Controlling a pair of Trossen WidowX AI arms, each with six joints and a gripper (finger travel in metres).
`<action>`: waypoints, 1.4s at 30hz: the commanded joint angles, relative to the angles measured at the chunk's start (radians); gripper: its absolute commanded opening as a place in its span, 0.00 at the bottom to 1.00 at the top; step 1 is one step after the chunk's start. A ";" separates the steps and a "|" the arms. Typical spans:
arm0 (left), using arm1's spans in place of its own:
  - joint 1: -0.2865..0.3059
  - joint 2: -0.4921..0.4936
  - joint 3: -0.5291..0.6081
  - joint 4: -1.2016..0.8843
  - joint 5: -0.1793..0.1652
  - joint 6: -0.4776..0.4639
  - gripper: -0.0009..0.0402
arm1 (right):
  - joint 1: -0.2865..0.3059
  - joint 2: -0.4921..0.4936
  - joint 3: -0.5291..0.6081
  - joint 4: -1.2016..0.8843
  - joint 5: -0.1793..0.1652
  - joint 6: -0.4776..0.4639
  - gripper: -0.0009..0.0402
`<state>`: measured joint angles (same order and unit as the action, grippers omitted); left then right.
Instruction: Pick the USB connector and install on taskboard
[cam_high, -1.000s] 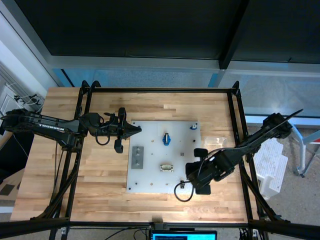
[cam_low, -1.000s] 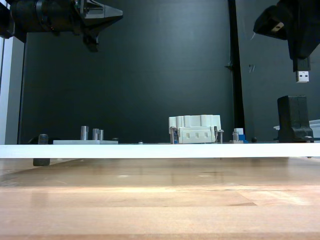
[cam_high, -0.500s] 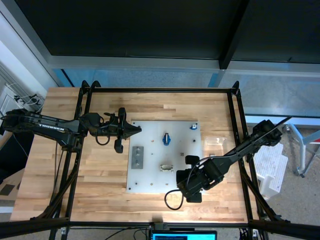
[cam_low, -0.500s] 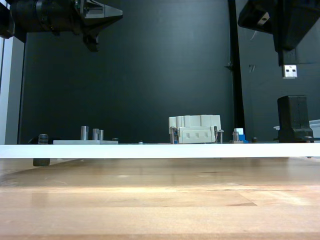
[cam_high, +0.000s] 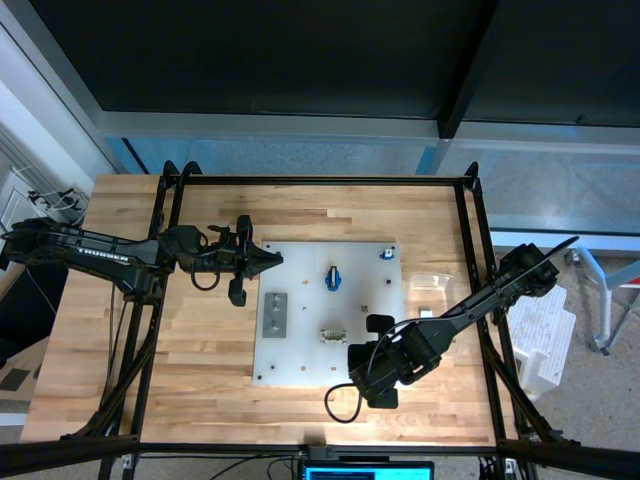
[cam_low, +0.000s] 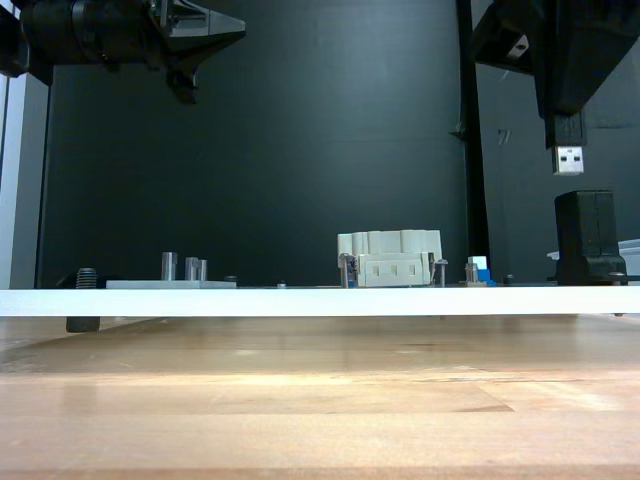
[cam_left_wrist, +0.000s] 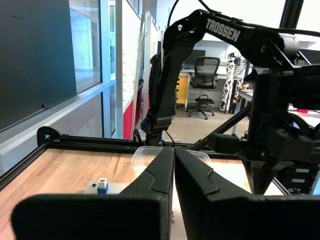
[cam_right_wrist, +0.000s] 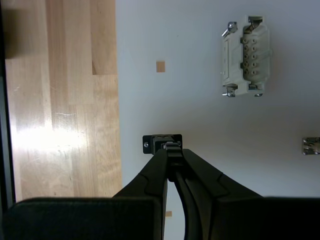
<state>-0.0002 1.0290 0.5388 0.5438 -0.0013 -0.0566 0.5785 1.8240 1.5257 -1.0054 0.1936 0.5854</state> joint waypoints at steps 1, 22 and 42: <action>0.000 0.000 0.000 0.000 0.000 0.000 0.02 | 0.004 0.000 -0.011 0.006 0.000 0.003 0.02; 0.000 0.000 0.000 0.000 0.000 0.000 0.02 | 0.011 0.000 -0.031 0.024 0.016 0.004 0.02; 0.000 0.000 0.000 0.000 0.000 0.000 0.02 | 0.013 0.000 -0.031 0.027 0.006 0.000 0.02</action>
<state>-0.0002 1.0290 0.5388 0.5442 -0.0013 -0.0566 0.5903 1.8240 1.4940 -0.9791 0.2050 0.5861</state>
